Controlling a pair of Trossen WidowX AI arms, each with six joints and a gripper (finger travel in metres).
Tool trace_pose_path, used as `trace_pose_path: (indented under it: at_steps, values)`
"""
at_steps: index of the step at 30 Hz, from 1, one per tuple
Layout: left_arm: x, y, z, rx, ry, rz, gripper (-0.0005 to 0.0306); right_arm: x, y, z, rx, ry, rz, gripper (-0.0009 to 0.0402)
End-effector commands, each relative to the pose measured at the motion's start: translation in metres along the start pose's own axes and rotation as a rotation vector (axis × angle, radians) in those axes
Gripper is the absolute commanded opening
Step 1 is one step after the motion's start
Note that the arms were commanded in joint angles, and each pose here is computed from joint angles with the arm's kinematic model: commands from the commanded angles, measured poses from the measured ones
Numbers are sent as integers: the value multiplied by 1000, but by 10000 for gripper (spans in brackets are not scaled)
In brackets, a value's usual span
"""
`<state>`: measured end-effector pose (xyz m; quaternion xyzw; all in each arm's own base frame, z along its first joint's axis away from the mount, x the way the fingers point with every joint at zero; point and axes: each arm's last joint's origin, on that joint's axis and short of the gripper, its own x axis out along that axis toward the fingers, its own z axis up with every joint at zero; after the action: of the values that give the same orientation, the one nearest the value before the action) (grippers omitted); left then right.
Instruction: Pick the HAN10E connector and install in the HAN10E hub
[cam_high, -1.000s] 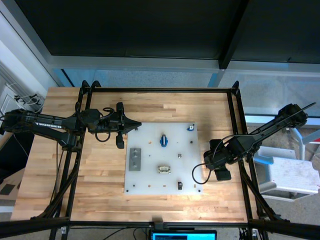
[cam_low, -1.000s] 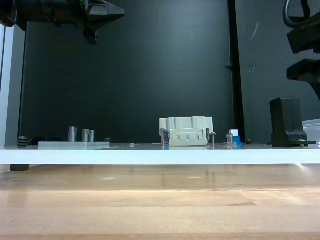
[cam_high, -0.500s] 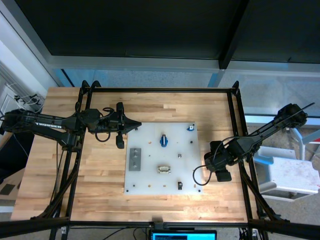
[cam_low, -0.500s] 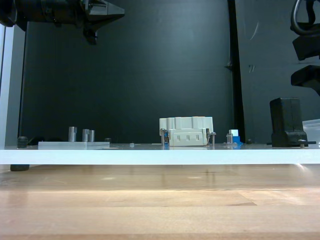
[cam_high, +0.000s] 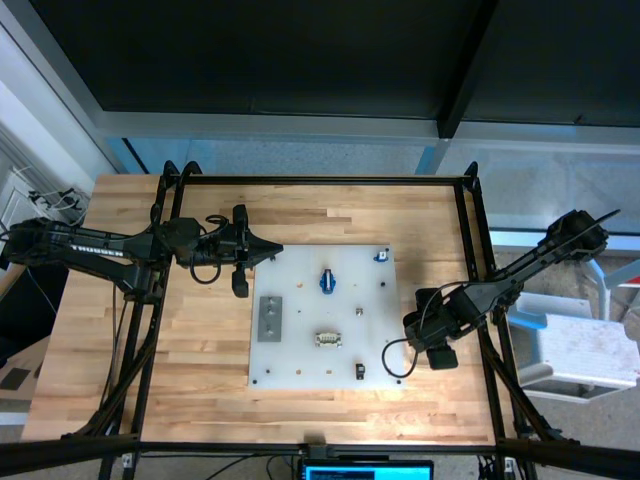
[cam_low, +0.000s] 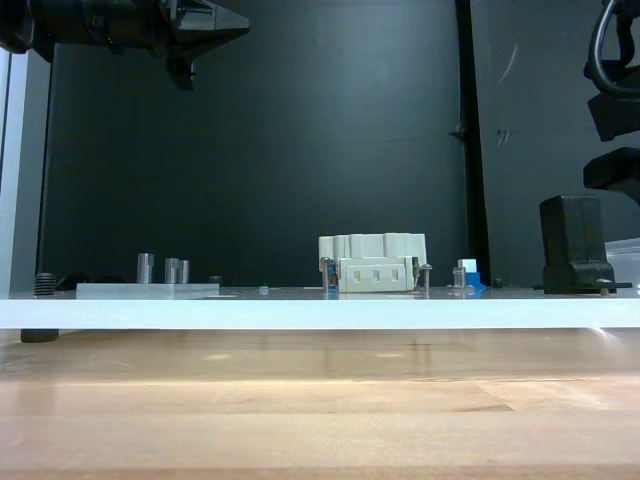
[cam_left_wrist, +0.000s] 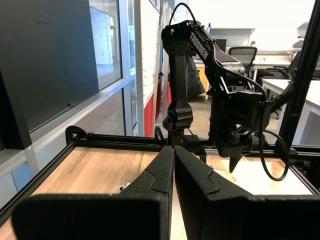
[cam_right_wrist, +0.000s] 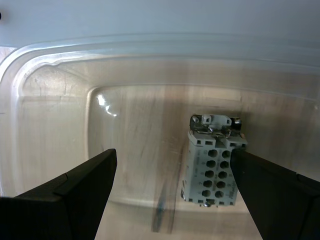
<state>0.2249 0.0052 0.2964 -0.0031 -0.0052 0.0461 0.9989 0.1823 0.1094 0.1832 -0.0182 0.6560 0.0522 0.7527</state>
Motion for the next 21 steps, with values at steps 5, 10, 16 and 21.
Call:
trace_pose_path:
  at_steps: [5, 10, 16, 21]
  values:
    - [0, 0, 0, 0, 0, 0, 0, 13, 2, 0, 0, 28, 14, 320]
    - [0, 0, 0, 0, 0, 0, 0, 13, 3, 1, 16, 26, 14, 320]
    - [0, 0, 0, 0, 0, 0, 0, 13, 3, 0, 17, 26, 14, 320]
    - [0, 0, 0, 0, 0, 0, 0, 13, 4, 1, 16, 23, 16, 320]
